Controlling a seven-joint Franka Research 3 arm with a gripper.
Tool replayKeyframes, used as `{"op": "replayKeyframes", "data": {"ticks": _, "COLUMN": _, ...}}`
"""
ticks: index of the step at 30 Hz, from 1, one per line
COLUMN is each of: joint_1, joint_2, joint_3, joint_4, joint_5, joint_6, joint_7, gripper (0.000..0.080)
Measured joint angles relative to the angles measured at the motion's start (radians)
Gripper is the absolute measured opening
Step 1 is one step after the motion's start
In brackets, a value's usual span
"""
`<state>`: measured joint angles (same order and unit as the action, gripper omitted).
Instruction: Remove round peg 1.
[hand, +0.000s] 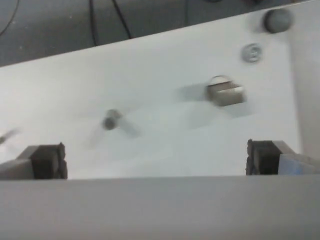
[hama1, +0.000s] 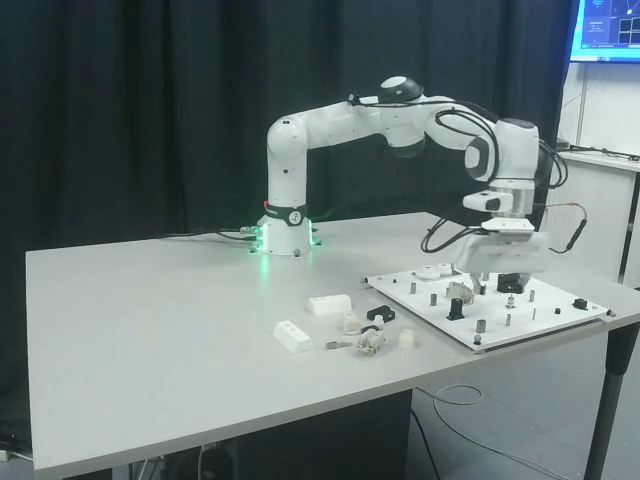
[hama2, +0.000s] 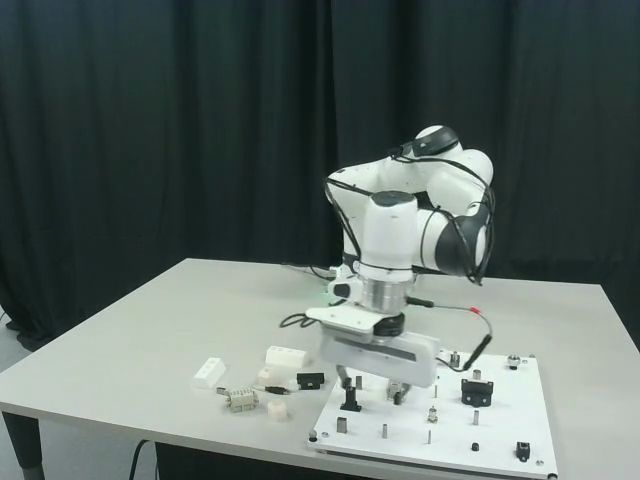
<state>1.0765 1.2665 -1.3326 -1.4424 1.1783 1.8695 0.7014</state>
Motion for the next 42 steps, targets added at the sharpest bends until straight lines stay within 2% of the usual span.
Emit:
{"op": "replayKeyframes", "data": {"ticks": 14, "joint_1": -0.008, "joint_2": 0.000, "joint_3": 0.073, "joint_4": 0.108, "joint_5": -0.025, "joint_6": -0.017, "joint_7": 0.137, "gripper": 0.0800}}
{"op": "replayKeyframes", "data": {"ticks": 24, "joint_1": -0.010, "joint_2": 0.001, "joint_3": 0.122, "joint_4": 0.170, "joint_5": -0.070, "joint_6": -0.015, "joint_7": 0.223, "gripper": 0.0800}}
{"op": "replayKeyframes", "data": {"ticks": 32, "joint_1": -0.019, "joint_2": 0.001, "joint_3": 0.153, "joint_4": 0.197, "joint_5": -0.111, "joint_6": 0.001, "joint_7": 0.229, "gripper": 0.0800}}
{"op": "replayKeyframes", "data": {"ticks": 42, "joint_1": -0.043, "joint_2": 0.001, "joint_3": 0.188, "joint_4": 0.214, "joint_5": -0.142, "joint_6": 0.036, "joint_7": 0.229, "gripper": 0.0800}}
